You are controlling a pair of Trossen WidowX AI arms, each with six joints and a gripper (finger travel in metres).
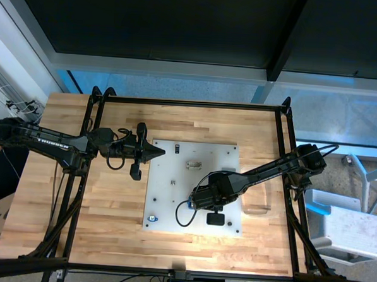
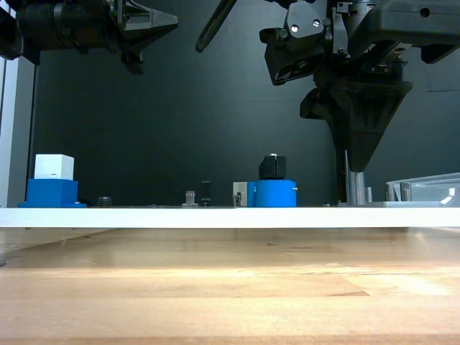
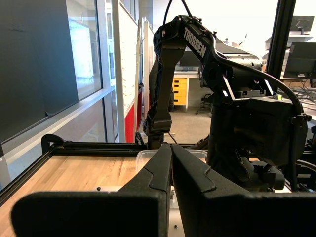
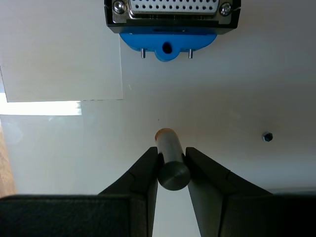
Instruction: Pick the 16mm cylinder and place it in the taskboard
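Right gripper [image 4: 171,157]: fingers clamp 16mm cylinder [image 4: 171,168] upright over taskboard [image 1: 172,206]. Left gripper [image 1: 155,150]: fingers closed, raised at taskboard's left edge.

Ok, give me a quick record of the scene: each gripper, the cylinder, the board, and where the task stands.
left gripper: jaws shut, empty, held high near the taskboard's left edge
right gripper: pointing down over the taskboard, jaws shut on the 16mm cylinder
16mm cylinder: upright, lower end at or near the board surface; whether it sits in a hole, cannot tell
nearby: blue fitting with silver connector, on the board close to the cylinder
task stage: cylinder picked, not yet released
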